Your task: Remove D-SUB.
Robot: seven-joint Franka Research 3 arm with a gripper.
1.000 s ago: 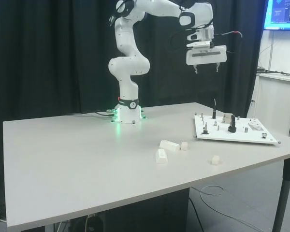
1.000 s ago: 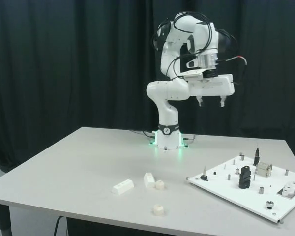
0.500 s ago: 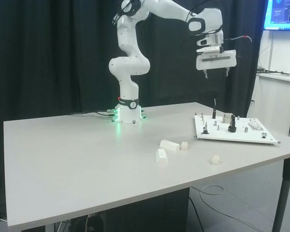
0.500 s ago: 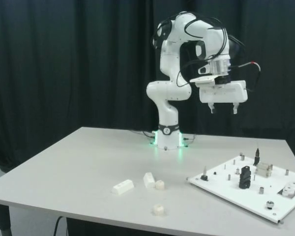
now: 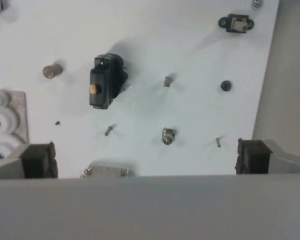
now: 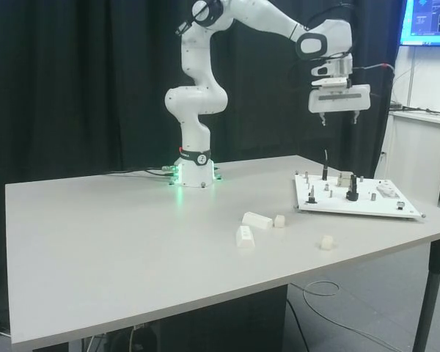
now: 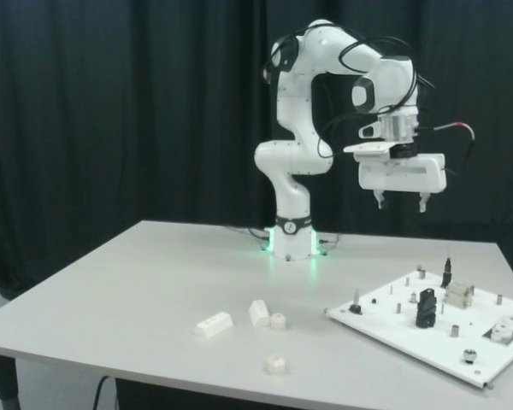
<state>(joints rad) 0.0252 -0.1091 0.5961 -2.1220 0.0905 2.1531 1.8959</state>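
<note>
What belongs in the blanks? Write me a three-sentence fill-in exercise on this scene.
The gripper hangs above the white board with its jaws ___.
Loose on the grey table lie ___ white blocks.
The light at the arm's base glows ___.
Missing: open; four; green.

Arm [image 6: 257, 18] swung outward from base, carrying gripper [image 6: 339, 115] sideways and a little lower across both room views. Gripper [image 7: 402, 202] now high above white board [image 7: 479, 354], earlier short of board's near edge. Fingers spread wide, same as before. Board with black plug [image 5: 104, 81] now directly beneath gripper in wrist view.
</note>
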